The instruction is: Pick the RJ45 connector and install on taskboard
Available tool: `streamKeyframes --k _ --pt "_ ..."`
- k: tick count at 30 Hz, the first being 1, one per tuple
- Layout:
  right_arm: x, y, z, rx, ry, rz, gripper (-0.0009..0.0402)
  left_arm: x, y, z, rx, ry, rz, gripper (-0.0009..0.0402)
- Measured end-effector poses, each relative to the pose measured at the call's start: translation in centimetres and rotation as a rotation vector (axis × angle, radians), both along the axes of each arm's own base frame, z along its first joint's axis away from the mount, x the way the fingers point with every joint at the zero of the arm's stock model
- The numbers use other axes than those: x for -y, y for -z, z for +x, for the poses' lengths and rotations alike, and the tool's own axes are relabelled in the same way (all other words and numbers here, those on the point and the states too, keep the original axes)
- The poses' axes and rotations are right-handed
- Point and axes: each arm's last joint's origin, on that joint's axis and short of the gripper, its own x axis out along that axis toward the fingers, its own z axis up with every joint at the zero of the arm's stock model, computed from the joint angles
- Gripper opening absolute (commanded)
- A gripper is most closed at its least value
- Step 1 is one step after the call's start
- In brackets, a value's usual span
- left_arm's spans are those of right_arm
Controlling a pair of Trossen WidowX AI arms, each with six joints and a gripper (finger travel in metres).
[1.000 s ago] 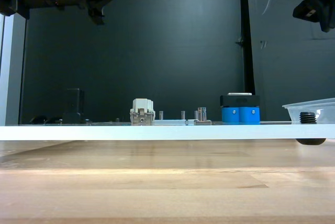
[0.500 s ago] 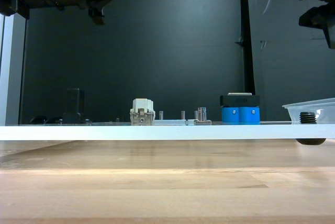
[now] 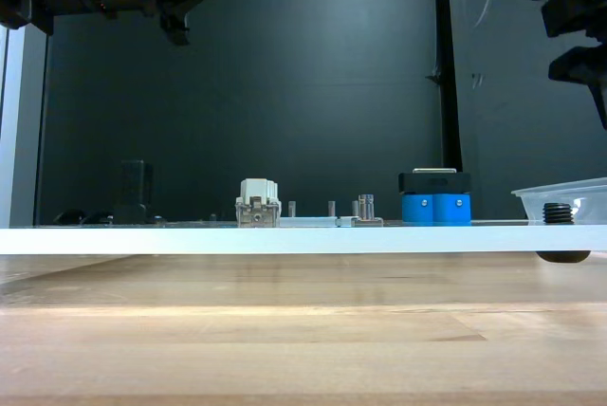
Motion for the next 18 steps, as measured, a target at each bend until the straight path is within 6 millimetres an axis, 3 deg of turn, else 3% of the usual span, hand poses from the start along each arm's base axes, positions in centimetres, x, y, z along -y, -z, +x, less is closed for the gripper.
streamKeyframes --k 18 --pt "-1.2 3.4 0.4 0.01 0.033 0.028 0.022 0.0 0.0 0.0 0.0 0.0 0.0 0.0"
